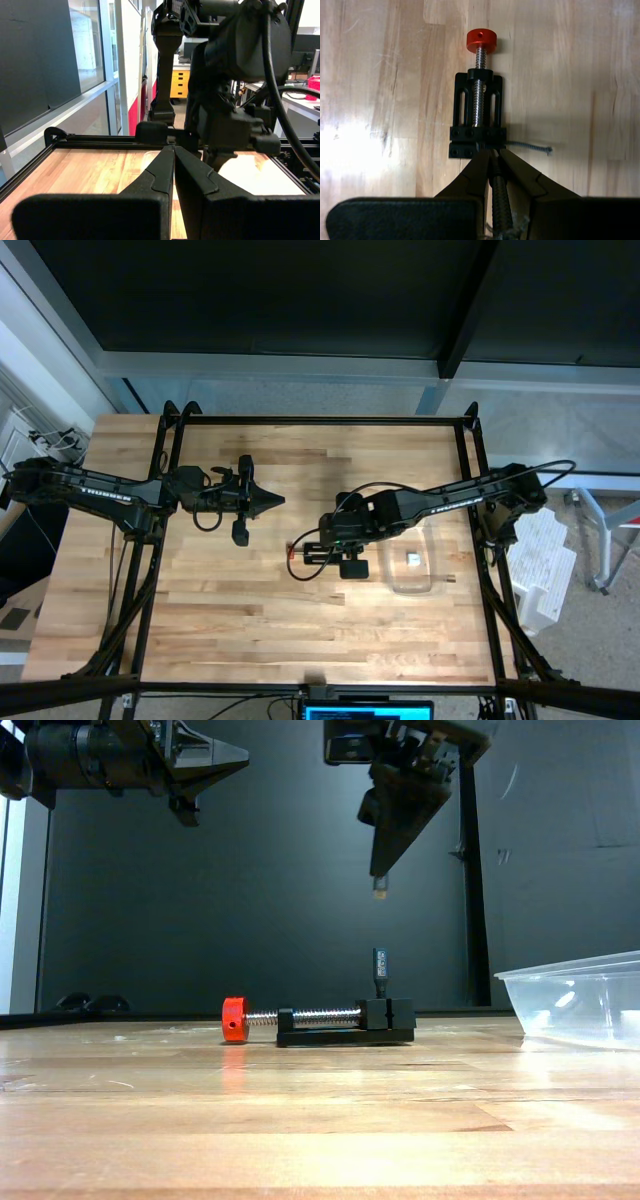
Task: Remove the USB-C connector from taskboard and place in the container
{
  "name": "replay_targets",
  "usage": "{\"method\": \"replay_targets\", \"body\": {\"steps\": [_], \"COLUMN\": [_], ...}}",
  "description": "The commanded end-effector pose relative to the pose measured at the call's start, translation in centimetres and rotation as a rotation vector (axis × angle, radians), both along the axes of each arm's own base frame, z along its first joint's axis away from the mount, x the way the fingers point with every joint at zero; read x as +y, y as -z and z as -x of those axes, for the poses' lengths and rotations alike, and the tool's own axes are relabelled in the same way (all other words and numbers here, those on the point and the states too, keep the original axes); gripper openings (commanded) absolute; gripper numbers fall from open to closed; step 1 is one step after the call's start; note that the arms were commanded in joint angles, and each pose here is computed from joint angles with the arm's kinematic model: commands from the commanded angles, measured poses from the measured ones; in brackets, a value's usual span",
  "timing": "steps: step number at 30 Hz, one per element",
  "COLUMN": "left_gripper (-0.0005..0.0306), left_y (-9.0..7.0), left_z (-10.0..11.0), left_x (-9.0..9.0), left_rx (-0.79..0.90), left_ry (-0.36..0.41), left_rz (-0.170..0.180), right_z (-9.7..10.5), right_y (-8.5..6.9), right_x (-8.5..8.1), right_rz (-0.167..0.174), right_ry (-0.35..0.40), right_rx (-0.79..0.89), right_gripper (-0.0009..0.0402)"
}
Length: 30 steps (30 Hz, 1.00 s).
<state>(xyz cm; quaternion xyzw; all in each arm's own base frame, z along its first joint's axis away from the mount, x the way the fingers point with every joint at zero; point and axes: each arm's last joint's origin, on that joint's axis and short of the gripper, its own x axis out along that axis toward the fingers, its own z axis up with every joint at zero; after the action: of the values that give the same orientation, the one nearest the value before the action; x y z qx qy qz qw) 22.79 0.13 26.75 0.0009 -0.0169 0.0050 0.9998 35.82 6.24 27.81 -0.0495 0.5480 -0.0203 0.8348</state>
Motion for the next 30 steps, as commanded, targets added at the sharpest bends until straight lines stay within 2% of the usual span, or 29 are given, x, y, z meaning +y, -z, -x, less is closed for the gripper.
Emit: {"method": "replay_targets", "body": {"steps": [1, 5, 12, 20, 30], "left_gripper": [0.0000, 0.0000, 0.0000, 0.0000, 0.0000], "left_y": [0.0, 0.0, 0.0, 0.0, 0.0], "left_z": [0.0, 0.0, 0.0, 0.0, 0.0], "left_x": [0.0, 0.0, 0.0, 0.0, 0.0], "left_rx": [0.000, -0.001, 0.000, 0.000, -0.001], "left_ry": [0.000, 0.000, 0.000, 0.000, 0.000], "left_rz": [0.000, 0.000, 0.000, 0.000, 0.000], "right_z": [1.2, 2.9, 6.2, 9.9, 13.7], "right_y": [-0.4, -0.5, 0.2, 0.9, 2.0], "right_x": [-0.1, -0.3, -0.7, -0.8, -1.2], "right_rz": [-0.010, -0.019, -0.032, -0.037, -0.038], "right_ry": [0.016, 0.036, 0.070, 0.068, 0.078], "right_rx": [-0.009, -0.010, 0.008, 0.021, 0.041], "right_gripper": [0.0000, 0.0000, 0.0000, 0.0000, 0.0000]}}
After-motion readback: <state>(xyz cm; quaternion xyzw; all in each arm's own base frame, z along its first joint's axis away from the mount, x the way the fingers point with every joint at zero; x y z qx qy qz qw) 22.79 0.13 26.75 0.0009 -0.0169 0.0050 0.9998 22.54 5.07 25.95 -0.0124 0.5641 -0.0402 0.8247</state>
